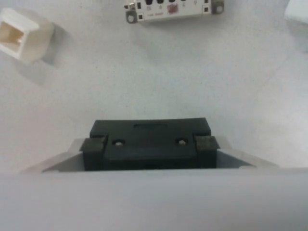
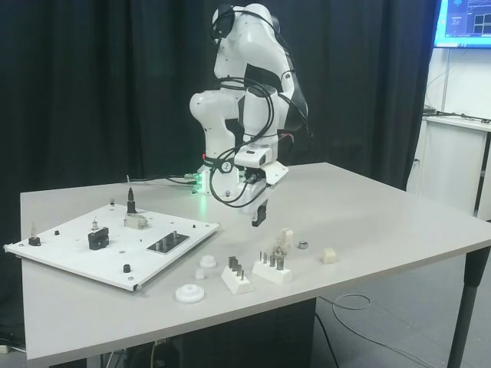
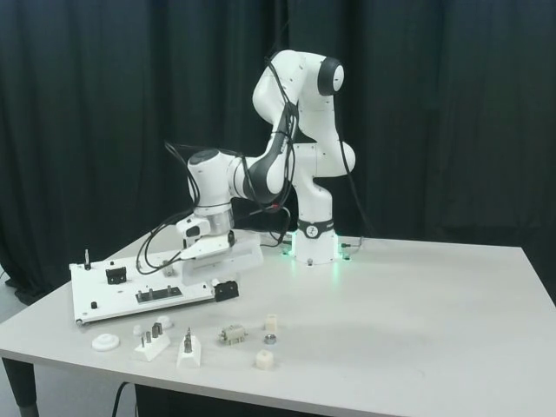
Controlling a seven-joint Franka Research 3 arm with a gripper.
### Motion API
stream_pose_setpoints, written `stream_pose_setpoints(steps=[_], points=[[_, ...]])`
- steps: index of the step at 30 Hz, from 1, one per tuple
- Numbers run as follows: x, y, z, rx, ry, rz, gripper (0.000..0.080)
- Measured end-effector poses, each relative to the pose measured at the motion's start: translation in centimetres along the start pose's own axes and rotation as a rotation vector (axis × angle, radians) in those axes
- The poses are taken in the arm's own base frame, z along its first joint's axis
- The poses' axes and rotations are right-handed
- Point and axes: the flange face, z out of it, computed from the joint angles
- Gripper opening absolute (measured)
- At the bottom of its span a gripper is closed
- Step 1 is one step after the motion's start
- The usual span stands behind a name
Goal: Place D-SUB.
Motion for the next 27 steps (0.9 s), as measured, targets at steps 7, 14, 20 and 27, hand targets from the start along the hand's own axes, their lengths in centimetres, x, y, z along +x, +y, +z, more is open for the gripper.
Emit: stream_pose_setpoints(steps=[7, 14, 20, 27], points=[[0.2, 0.6, -0.5, -0.007, 0.01, 0.103, 0.0385], [0.5, 1.6, -1.3, -0.01, 0.028, 0.332, 0.0385], [0.7, 2.3, -2.0, -0.009, 0.041, 0.476, 0.0385], [1.1, 2.6, -2.6, -0.005, 0.044, 0.669, 0.0385]])
